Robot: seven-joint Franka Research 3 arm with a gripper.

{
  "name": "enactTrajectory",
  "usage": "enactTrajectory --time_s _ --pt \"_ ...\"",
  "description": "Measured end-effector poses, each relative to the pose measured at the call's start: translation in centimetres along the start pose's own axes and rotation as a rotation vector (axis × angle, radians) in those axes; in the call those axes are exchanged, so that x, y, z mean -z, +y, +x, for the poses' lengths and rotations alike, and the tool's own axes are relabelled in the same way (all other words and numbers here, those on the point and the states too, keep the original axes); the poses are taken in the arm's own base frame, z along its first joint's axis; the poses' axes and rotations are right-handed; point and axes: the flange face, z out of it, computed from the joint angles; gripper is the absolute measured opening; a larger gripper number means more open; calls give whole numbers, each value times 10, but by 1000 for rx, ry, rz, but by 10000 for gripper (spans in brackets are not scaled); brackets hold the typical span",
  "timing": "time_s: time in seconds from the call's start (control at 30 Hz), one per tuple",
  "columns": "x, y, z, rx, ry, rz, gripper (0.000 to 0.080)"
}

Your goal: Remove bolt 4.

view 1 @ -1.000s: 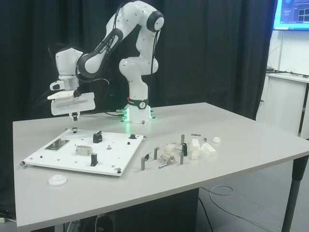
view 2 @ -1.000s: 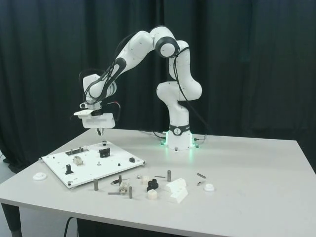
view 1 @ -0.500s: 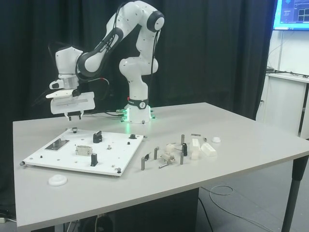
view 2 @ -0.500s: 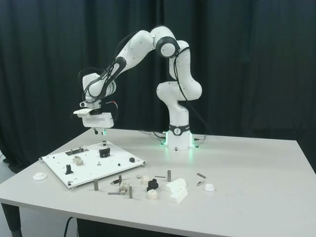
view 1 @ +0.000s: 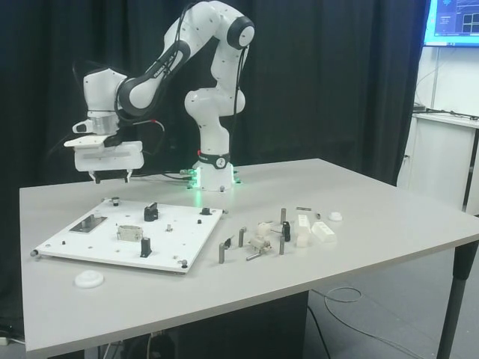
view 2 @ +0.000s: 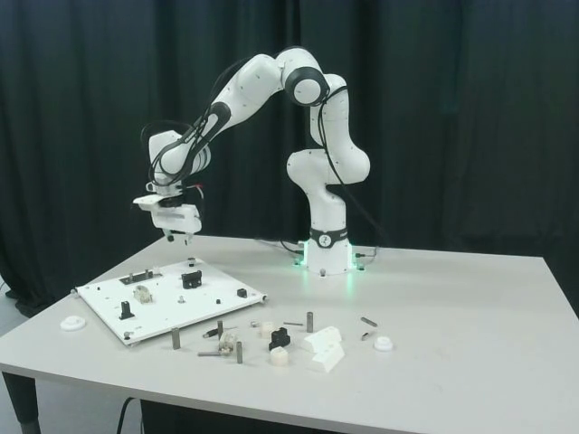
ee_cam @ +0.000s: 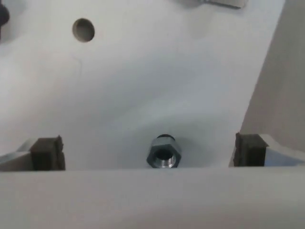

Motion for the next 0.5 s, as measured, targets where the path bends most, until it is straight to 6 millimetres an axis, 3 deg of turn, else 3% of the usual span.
enactTrajectory --time_s 0.03,0.5 --pt "0 0 0 -32 1 0 796" --pt "-2 5 -3 -520 -17 -1 799"
